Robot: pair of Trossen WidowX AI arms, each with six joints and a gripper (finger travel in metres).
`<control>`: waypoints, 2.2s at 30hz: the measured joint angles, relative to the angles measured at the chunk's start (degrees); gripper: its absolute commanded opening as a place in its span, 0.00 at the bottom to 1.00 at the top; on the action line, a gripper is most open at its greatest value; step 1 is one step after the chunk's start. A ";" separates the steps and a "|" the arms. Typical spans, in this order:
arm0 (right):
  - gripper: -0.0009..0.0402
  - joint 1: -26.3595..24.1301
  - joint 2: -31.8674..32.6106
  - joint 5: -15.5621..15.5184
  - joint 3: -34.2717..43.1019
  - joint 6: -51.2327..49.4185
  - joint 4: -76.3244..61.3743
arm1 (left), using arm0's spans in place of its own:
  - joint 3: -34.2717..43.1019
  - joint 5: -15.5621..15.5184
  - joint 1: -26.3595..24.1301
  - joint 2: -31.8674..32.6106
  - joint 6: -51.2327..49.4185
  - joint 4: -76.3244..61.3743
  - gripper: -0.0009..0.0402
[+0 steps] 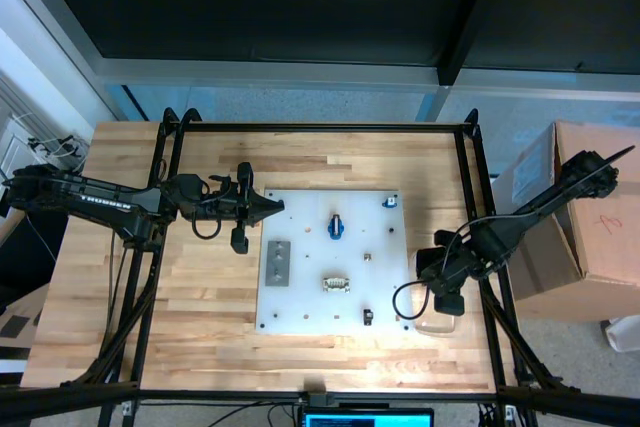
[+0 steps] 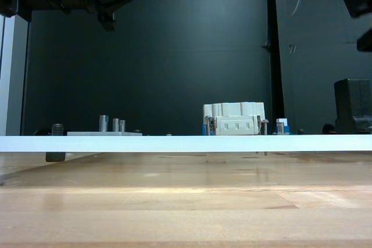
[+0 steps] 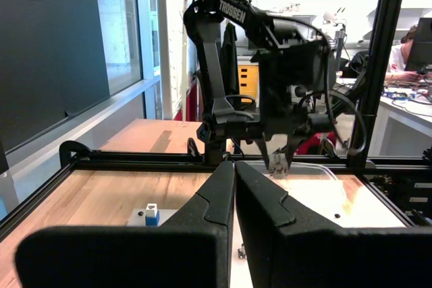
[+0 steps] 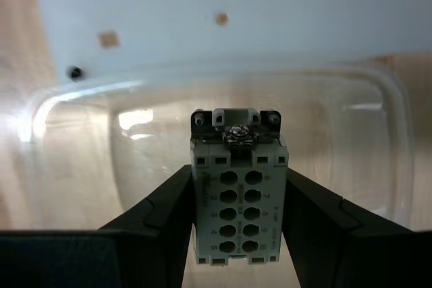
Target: Remove the HAN10E connector from the taskboard and place in the container
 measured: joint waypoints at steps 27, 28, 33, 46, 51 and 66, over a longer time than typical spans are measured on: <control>0.04 0.00 -0.13 0.59 -4.28 -0.13 -0.09 | 0.00 0.00 0.00 0.00 0.02 -0.02 0.02; 0.04 0.00 -0.13 0.57 -4.85 -0.13 0.81 | -0.02 0.00 0.00 0.00 0.02 0.00 0.02; 0.04 0.00 -0.13 0.57 -7.93 -0.13 4.68 | -0.02 0.00 0.00 0.00 0.00 -0.02 0.02; 0.05 -0.02 -0.13 0.46 -15.17 -0.09 11.54 | 0.00 0.00 0.00 0.00 0.02 0.00 0.02; 0.08 -0.04 -0.13 -4.81 -13.55 2.91 9.84 | 0.00 0.00 0.00 0.00 0.02 -0.02 0.02; 0.10 -0.02 -0.13 -3.93 -9.09 2.69 5.46 | -0.02 0.00 0.00 0.00 0.00 -0.02 0.02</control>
